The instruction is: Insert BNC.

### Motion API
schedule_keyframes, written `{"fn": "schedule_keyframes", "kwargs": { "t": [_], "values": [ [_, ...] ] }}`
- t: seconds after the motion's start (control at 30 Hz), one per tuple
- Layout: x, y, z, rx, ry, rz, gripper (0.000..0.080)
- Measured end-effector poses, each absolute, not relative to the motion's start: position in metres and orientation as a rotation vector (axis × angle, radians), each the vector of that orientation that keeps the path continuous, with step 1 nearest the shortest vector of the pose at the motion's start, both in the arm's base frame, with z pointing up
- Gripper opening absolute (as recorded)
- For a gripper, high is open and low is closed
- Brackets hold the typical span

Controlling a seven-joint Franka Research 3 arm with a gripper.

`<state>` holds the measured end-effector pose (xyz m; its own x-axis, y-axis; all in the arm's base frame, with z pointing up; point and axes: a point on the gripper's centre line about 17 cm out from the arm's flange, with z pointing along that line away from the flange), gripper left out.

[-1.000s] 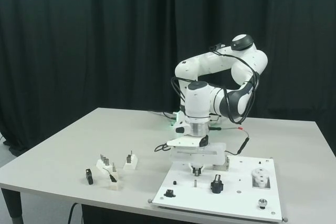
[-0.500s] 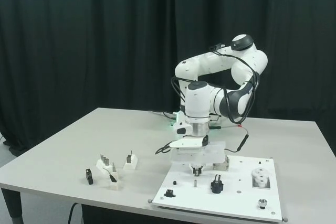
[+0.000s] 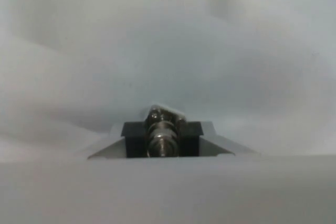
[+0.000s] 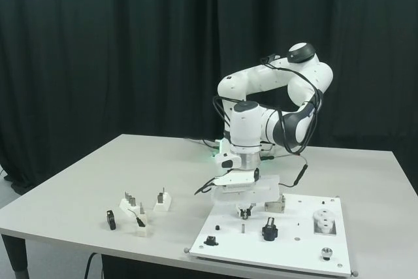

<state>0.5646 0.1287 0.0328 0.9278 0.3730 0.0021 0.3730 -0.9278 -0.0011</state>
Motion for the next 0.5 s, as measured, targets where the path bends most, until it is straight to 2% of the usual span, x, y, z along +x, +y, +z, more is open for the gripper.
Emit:
{"fn": "schedule_keyframes", "kwargs": {
  "t": [0.5],
  "values": [
    [0.5644,0.1289,0.0328,-3.046,-0.762,-0.002,0.0120]
  ]
}}
